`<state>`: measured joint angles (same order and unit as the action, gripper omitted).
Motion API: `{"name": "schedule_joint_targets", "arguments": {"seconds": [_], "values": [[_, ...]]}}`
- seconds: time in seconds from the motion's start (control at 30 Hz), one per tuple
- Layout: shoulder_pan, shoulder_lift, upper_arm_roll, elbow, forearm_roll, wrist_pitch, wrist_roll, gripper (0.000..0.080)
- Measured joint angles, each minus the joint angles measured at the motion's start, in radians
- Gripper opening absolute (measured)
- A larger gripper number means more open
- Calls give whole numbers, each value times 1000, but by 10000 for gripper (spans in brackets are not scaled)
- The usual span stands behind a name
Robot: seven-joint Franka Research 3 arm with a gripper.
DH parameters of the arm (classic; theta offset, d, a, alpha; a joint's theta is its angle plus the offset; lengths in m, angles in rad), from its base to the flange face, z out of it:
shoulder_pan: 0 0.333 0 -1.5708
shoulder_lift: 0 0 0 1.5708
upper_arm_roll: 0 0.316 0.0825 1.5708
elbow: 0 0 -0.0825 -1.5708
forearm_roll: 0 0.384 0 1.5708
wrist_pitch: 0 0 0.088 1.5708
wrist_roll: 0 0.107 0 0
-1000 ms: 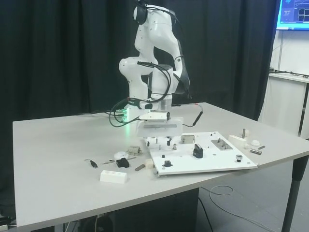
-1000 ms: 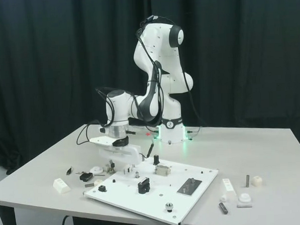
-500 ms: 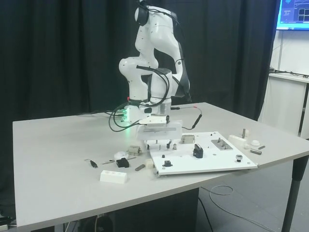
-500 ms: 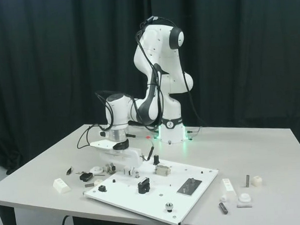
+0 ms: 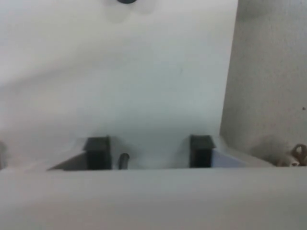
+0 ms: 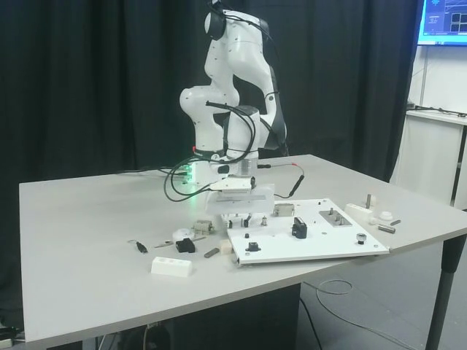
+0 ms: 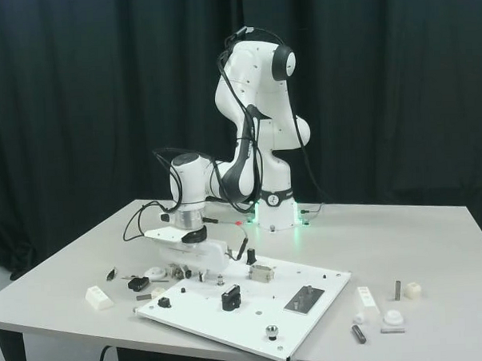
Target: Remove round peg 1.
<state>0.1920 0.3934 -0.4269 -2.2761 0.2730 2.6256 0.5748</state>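
The gripper (image 5: 149, 152) housing hides most of the peg (image 5: 123, 160).

The grey bench (image 6: 87, 219) carries a flat white rectangular board (image 6: 321, 244) near its front edge. In the first room view, a white rectangular block with holes (image 6: 172, 266) lies at about 9 o'clock from the board, with a small black block (image 6: 185, 245) just behind it. At 3 o'clock from the board lie small white round parts (image 6: 379, 216). The arm's white base (image 7: 276, 211) stands at the bench's rear.
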Motion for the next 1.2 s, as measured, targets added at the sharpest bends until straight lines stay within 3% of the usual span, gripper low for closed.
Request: {"name": "schedule_joint_targets", "arguments": {"seconds": [0.03,0.07,0.23,0.27,0.53,0.57,1.2], "values": [[0,0,0,0,0,0,0,676],[0,0,0,0,1,0,0,320],[0,0,11,2,15,0,-2,320],[0,0,13,2,16,0,-2,139],[2,-2,16,3,17,-1,-2,139],[2,-2,16,3,17,-1,-2,35],[2,-19,12,4,16,-19,-24,34]]}}
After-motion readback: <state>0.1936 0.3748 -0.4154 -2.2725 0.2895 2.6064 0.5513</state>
